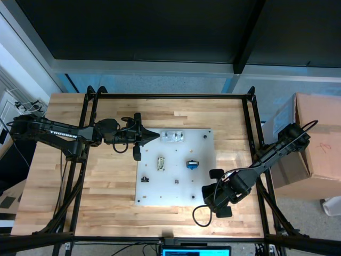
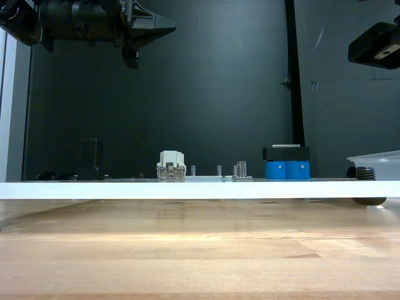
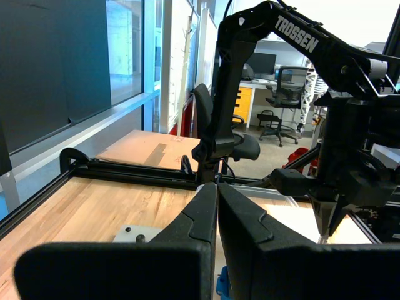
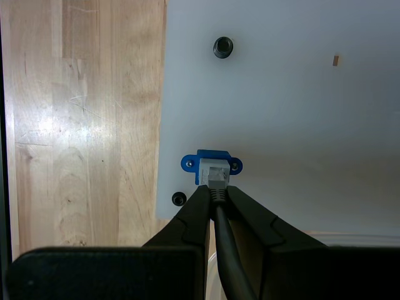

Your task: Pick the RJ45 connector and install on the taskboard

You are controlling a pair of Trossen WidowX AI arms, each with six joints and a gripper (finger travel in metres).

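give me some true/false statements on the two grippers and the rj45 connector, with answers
1. The right gripper is shut on the RJ45 connector. True.
2. The left gripper holds a connector as well. False: it is shut on nothing, high above the far-left part of the white board.
3. The right gripper is by the board's near-right corner. True.
4. The connector lies free on the board. False: it is held, and in the right wrist view it lines up with the blue mount. Whether it has entered the mount cannot be told.
5. The blue mount stands on the board. True.
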